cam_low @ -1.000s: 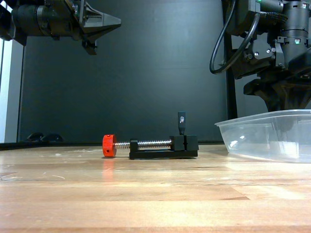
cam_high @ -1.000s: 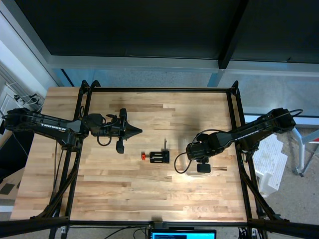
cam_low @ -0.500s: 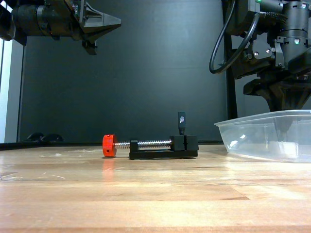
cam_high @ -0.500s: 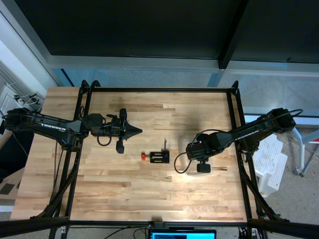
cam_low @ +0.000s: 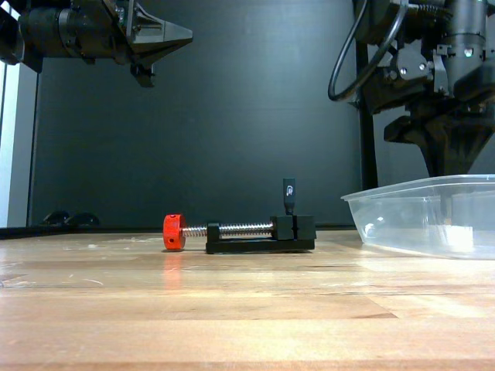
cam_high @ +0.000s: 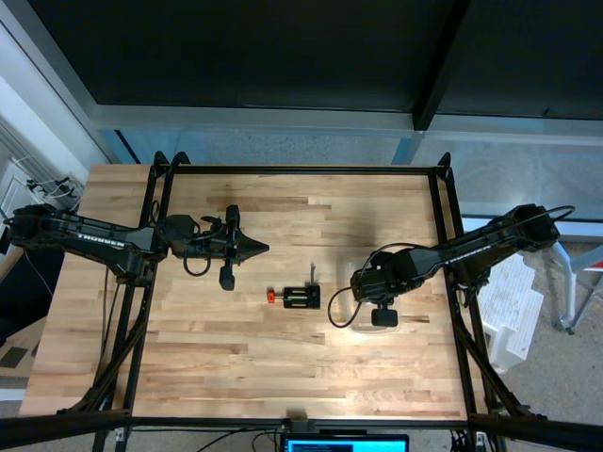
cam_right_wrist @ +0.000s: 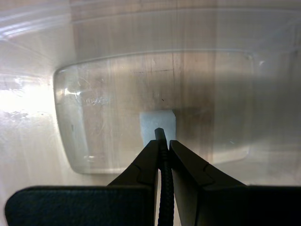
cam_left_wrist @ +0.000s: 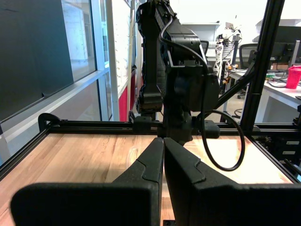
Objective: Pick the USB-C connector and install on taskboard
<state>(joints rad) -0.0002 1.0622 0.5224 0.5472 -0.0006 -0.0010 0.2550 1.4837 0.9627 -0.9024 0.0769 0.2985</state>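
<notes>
Your left gripper (cam_high: 262, 248) hangs high over the left half of the table (cam_high: 236, 358), fingers (cam_left_wrist: 148, 165) pressed together; the white lettering (cam_high: 94, 241) on its arm (cam_high: 57, 229) can't be read. The taskboard (cam_high: 300, 298) sits mid-table, bare boards all round, apart from the tray (cam_low: 394, 224). Your right gripper (cam_right_wrist: 161, 142) points down within the tray's walls, pinching the connector (cam_right_wrist: 160, 133) above a white square (cam_right_wrist: 157, 120).

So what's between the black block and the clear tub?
Bare table, in the low view. Right gripper, over the tub, holds the USB-C connector; left gripper hangs at left.
</notes>
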